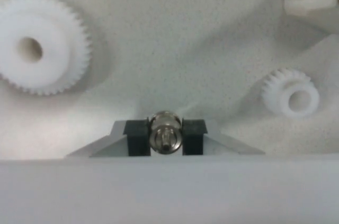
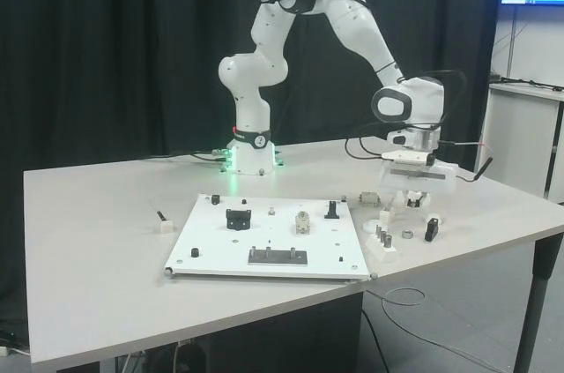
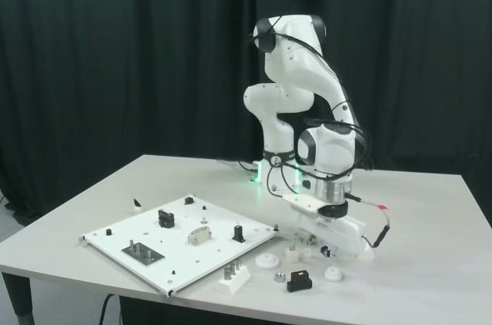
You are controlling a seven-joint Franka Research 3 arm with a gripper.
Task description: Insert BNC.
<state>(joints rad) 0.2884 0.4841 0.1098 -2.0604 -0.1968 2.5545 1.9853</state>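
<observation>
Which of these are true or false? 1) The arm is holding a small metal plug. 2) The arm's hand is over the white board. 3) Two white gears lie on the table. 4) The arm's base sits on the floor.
1) True: the gripper has its jaws shut on the BNC connector.
2) False: the gripper hangs beside the white board, over loose parts on the grey table.
3) True: a large gear and a small gear lie below it.
4) False: the arm's base is bolted on the table.
</observation>
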